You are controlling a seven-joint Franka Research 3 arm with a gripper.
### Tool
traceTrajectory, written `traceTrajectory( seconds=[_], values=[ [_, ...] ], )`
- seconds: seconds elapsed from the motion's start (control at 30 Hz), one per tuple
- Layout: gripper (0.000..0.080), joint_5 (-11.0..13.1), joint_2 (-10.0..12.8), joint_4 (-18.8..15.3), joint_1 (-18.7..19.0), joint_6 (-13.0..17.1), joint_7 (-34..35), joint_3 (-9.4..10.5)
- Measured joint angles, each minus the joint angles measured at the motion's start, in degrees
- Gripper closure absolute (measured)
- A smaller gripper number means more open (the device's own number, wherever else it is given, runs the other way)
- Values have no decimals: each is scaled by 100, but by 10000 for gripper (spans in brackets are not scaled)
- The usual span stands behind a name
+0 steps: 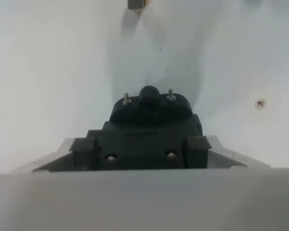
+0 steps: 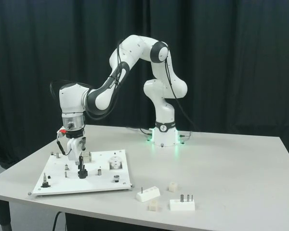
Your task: Insert D-SUB.
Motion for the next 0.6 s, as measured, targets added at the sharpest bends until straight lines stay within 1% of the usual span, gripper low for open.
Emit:
traceTrajectory(
  seconds=[0.6],
  values=[
    [415,0,-5,0,14,-42,0,0]
  ],
)
